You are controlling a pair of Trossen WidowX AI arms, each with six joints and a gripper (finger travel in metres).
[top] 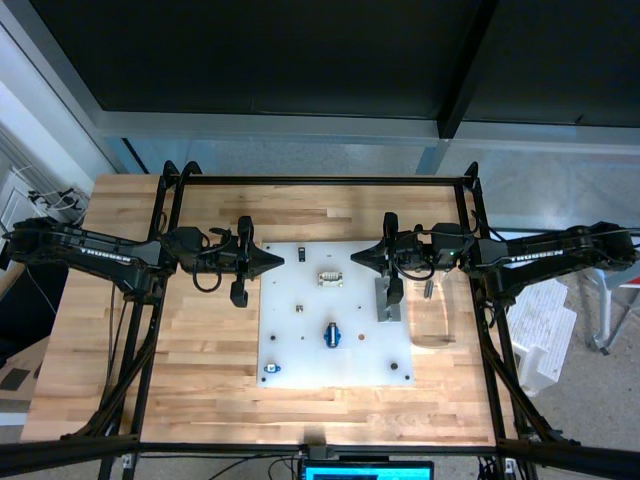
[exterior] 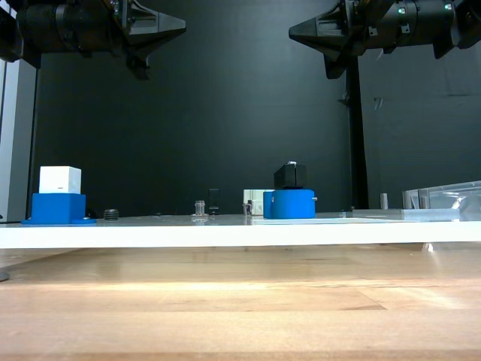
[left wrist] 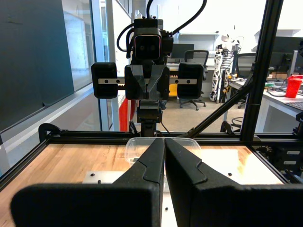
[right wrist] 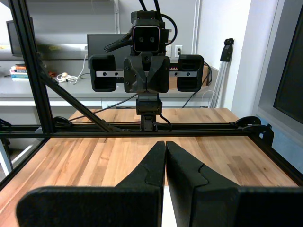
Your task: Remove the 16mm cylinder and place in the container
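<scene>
A small grey peg (top: 428, 288), which I take for the 16mm cylinder, stands upright at the far left part of the clear container (top: 440, 320). I cannot tell whether it is inside the container's walls or just beside them. The low view shows the cylinder (exterior: 383, 199) left of the container (exterior: 447, 197). My left gripper (top: 278, 258) hovers shut over the board's far left edge. My right gripper (top: 358, 258) hovers shut over the far right part, facing it. Both hold nothing and hang high above the table: left gripper (exterior: 180, 28), right gripper (exterior: 294, 31).
The white board (top: 300, 350) carries a grey block (top: 388, 300), a blue knob (top: 331, 335), a white connector (top: 330, 276) and a small blue-and-white part (top: 270, 370). A black frame (top: 320, 181) rings the wooden table.
</scene>
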